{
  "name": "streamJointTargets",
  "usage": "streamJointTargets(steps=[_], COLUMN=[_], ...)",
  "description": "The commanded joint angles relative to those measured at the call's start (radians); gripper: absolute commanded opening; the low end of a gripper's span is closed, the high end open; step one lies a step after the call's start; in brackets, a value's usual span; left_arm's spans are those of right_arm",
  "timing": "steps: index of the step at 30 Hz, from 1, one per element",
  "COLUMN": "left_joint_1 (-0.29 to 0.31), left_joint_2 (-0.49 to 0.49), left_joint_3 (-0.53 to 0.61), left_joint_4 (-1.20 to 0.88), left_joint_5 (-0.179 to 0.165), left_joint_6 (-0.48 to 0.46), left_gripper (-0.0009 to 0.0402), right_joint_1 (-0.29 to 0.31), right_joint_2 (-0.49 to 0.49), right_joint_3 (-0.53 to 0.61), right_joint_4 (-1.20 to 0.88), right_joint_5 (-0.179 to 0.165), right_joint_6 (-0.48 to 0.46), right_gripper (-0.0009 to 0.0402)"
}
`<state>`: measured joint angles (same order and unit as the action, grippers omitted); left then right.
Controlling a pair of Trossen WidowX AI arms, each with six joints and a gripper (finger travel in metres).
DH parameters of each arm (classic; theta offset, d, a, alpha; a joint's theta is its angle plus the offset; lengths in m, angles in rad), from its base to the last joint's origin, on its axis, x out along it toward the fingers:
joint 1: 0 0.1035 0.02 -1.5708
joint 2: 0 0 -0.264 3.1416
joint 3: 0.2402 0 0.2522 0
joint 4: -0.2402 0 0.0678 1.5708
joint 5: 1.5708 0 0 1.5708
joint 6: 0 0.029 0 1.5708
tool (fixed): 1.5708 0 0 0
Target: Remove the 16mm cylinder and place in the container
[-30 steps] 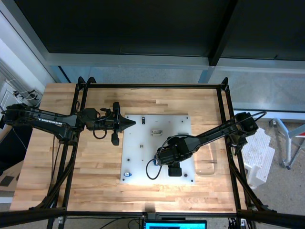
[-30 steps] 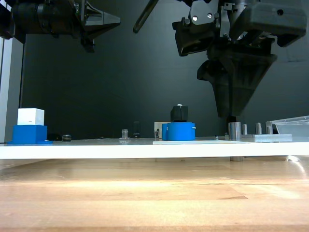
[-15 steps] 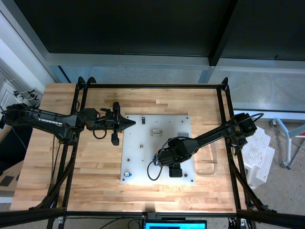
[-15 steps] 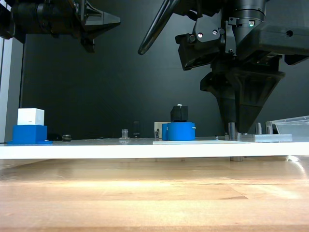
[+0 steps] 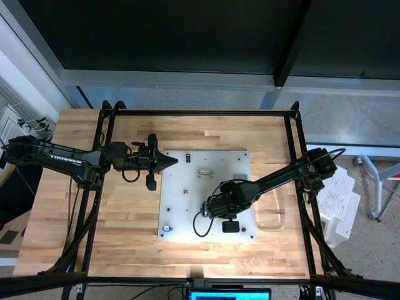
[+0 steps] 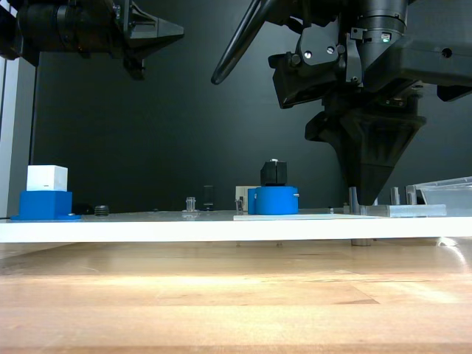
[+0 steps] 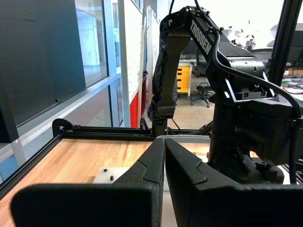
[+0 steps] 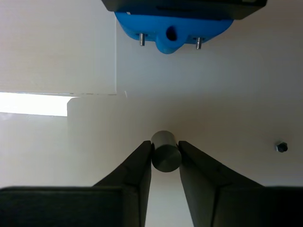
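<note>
Board [image 5: 181,215]: right end effector [image 8: 165,144] clasps upright 16mm cylinder [image 8: 166,158]; left end effector [image 5: 170,161] clenched aloft.

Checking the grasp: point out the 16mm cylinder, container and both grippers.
16mm cylinder [image 8: 165,153]: right wrist view, round top.
container [image 6: 451,192]: low view, side wall.
right gripper [image 8: 164,144]: right wrist view, between fingertips touching 16mm cylinder.
left gripper [image 7: 164,140]: left wrist view, between fingertips, parked high at left.

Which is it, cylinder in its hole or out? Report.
In, upright: the cylinder stands in the board, with the right hand closed on it. The left hand hangs high at the left, shut.
</note>
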<state>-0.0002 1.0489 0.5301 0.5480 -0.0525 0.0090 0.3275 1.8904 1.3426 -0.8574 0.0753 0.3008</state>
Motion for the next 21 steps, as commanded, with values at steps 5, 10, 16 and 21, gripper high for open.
streamJointTargets(steps=[5, 10, 16, 21], left_joint_1=[0.0, 0.0, 0.0, 0.0], left_joint_2=[0.0, 0.0, 0.0, 0.0], left_joint_3=[0.0, 0.0, 0.0, 0.0], left_joint_4=[0.0, 0.0, 0.0, 0.0], left_joint_5=[0.0, 0.0, 0.0, 0.0], left_joint_6=[0.0, 0.0, 0.0, 0.0], left_gripper=[0.0, 0.0, 0.0, 0.0], right_joint_1=[0.0, -0.001, -0.002, -0.003], right_joint_2=[-0.013, -0.039, -0.108, -0.183], right_joint_3=[0.0, 0.0, 0.0, 0.0], right_joint_4=[-0.005, -0.011, -0.021, -0.024], right_joint_5=[0.003, 0.003, 0.003, 0.009], right_joint_6=[-0.008, -0.014, -0.021, -0.021], right_gripper=[-0.0003, 0.0007, 0.0007, 0.0007])
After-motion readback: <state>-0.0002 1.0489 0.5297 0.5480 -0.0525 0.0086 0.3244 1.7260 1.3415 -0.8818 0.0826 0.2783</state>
